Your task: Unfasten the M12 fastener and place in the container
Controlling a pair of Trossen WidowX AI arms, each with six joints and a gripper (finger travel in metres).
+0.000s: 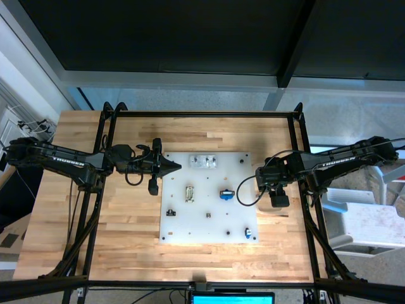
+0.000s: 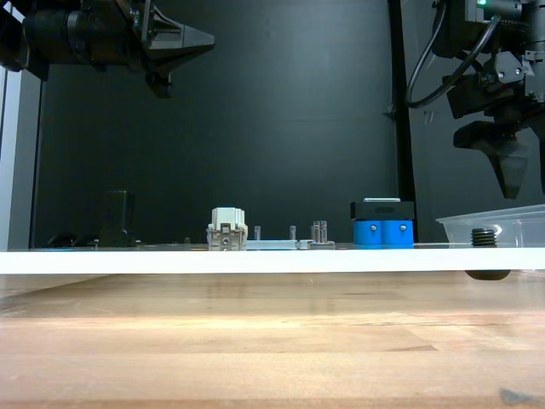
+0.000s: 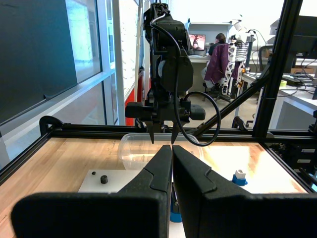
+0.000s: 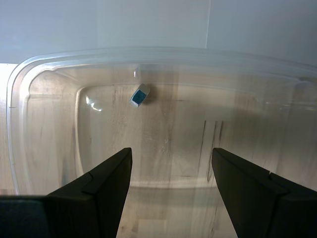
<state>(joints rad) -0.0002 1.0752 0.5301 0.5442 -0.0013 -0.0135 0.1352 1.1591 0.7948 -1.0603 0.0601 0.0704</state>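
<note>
Shows the small silver nut (image 4: pixel 140 95) lying loose on the floor of the clear tray (image 4: pixel 44 148), off its stud. Leaves the black stud (image 2: pixel 484 237) bare, ribs showing, near the near right edge of the white board (image 1: pixel 190 221). Places the tray just beside the board's right side. Hangs the right gripper (image 4: pixel 171 152) straight above the tray, fingers spread wide, holding nothing. Parks the left gripper (image 1: pixel 172 166) high over the board's far left part, fingers pressed together on nothing. Sets the board on a pale wood-plank table (image 1: pixel 139 247) inside a black metal frame (image 1: pixel 202 114). Backs the table with dark panels (image 2: pixel 289 128). Opens, past the right arm, onto an office with desks and a seated person (image 3: pixel 218 54).
</note>
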